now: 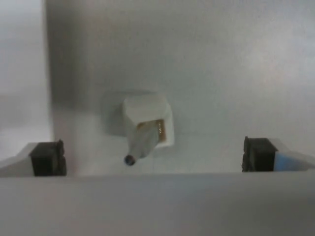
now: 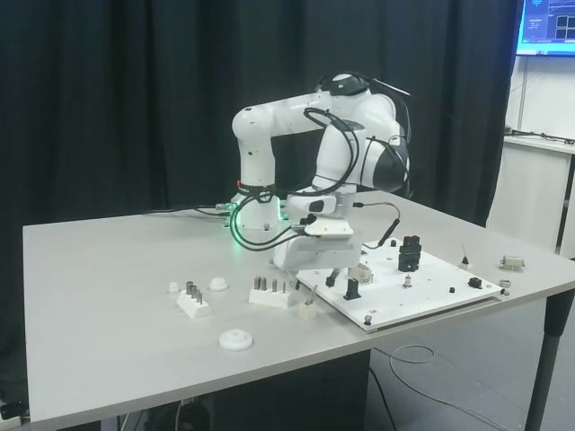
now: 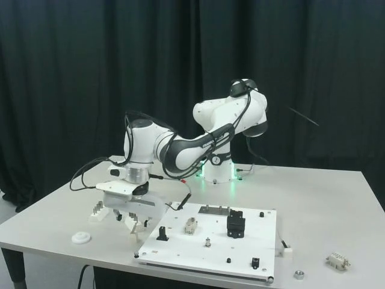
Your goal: Pick Ethernet.
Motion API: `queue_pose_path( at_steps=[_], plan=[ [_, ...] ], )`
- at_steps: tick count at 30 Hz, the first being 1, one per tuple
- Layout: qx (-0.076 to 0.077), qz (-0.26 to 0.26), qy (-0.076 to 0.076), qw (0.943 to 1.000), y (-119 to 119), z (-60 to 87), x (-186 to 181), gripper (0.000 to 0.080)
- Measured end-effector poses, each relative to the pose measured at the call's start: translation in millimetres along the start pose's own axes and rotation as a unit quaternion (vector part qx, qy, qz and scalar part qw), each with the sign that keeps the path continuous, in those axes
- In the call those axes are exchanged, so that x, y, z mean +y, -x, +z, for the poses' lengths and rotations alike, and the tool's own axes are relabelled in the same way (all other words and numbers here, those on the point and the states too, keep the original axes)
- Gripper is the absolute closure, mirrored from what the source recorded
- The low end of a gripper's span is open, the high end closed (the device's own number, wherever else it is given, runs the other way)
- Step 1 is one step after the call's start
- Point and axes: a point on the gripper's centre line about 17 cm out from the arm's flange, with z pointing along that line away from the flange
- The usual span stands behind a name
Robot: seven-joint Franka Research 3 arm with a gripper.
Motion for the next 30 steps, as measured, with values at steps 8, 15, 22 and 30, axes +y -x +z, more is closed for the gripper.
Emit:
queue_pose_path(
  at_steps=[8,15,22,30],
  plan=[
    [-0.002,-0.007,-0.004,1.0000,1,13.5,4,0.0003],
    [-0.006,-0.010,-0.006,0.9999,4,23.3,6,0.0104],
    [-0.007,-0.012,-0.007,0.9999,5,27.4,6,0.0104],
    [-0.006,-0.014,-0.007,0.9999,3,26.7,6,0.0604]
  ],
)
